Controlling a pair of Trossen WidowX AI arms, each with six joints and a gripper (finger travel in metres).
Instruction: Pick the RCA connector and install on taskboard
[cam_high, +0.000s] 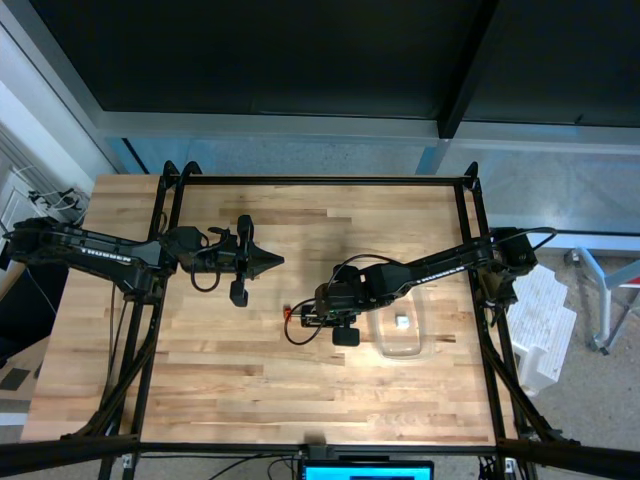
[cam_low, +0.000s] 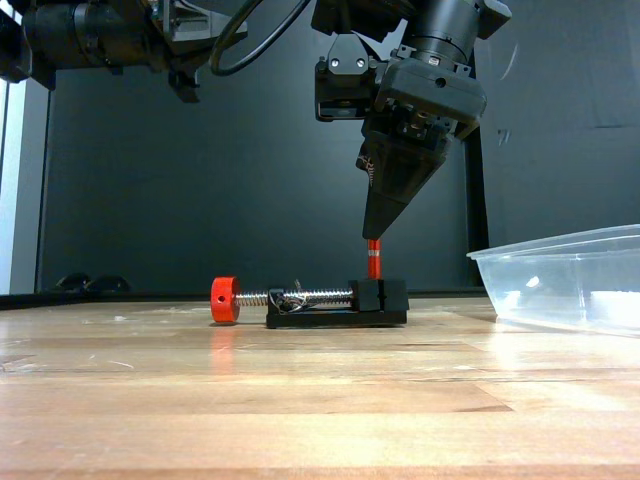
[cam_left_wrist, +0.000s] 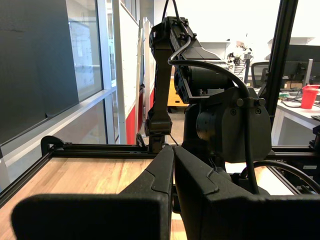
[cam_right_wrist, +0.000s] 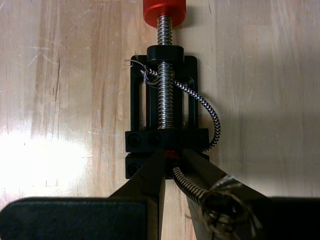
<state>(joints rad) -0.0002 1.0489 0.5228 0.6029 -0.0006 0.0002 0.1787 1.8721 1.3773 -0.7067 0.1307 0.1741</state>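
The taskboard (cam_low: 335, 305) is a small black block with a threaded metal screw and a red-orange knob (cam_low: 225, 299), lying on the wooden table (cam_high: 250, 380). My right gripper (cam_low: 374, 234) points straight down over the end of the block away from the knob. It is shut on the RCA connector (cam_low: 373, 258), a slim red plug with a silvery band whose lower tip meets the block. The right wrist view shows the taskboard (cam_right_wrist: 162, 115), a red bit of the RCA connector (cam_right_wrist: 171, 153) between the fingertips, and a braided cable (cam_right_wrist: 212, 117). My left gripper (cam_high: 275, 262) hangs shut above the table, to the left.
A clear plastic tray (cam_high: 418, 320) stands just right of the taskboard, with a small white cube (cam_high: 401, 321) inside. A black frame (cam_high: 320, 181) runs around the table. The right arm (cam_high: 440, 265) reaches in from the right edge.
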